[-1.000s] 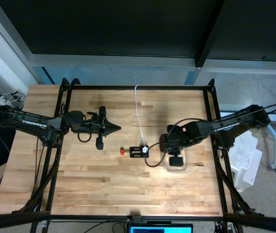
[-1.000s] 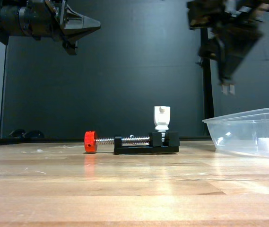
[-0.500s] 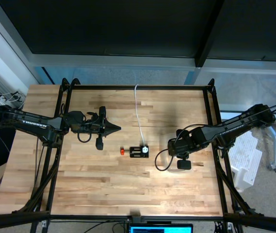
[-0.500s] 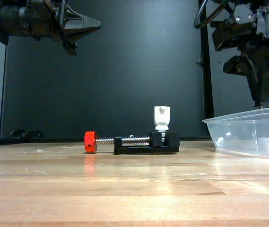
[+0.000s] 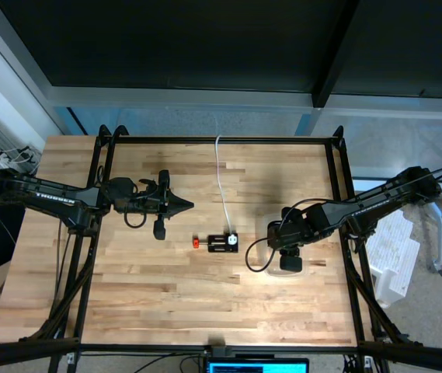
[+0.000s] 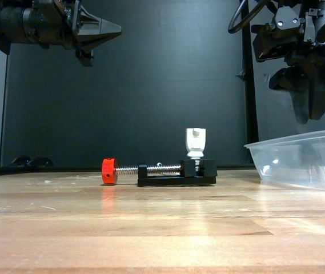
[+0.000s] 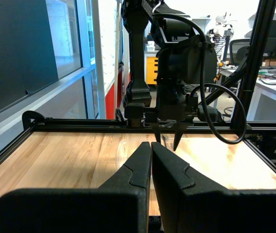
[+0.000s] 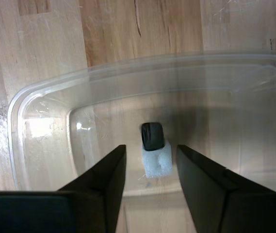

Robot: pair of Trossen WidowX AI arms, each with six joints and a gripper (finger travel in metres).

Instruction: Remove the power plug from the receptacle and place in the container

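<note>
The power plug (image 8: pixel 152 136) is a small black piece lying on the floor of the clear container (image 8: pixel 45 87), against a small white cube (image 8: pixel 157 164). Directly above it my right gripper (image 8: pixel 150 148) hangs open, with neither finger touching it. In the low view the right gripper (image 6: pixel 311 114) hovers just over the container (image 6: pixel 299 162). The white receptacle (image 5: pixel 232 240) (image 6: pixel 195 140) stands upright in the black vise (image 6: pixel 176 171) with nothing plugged into it. My left gripper (image 5: pixel 182 205) (image 6: pixel 113 27) is shut and held high, left of the vise.
The vise's red-orange knob (image 6: pixel 109 171) points left. A white cable (image 5: pixel 221 179) runs from the receptacle to the table's far edge. A black metal frame (image 5: pixel 221 140) borders the wooden table, and the right arm's own black cable loop (image 5: pixel 255 260) hangs beside the container.
My right gripper carried the plug from near the vise to the container, dipped in, let go and rose slightly. The left arm has not moved.
</note>
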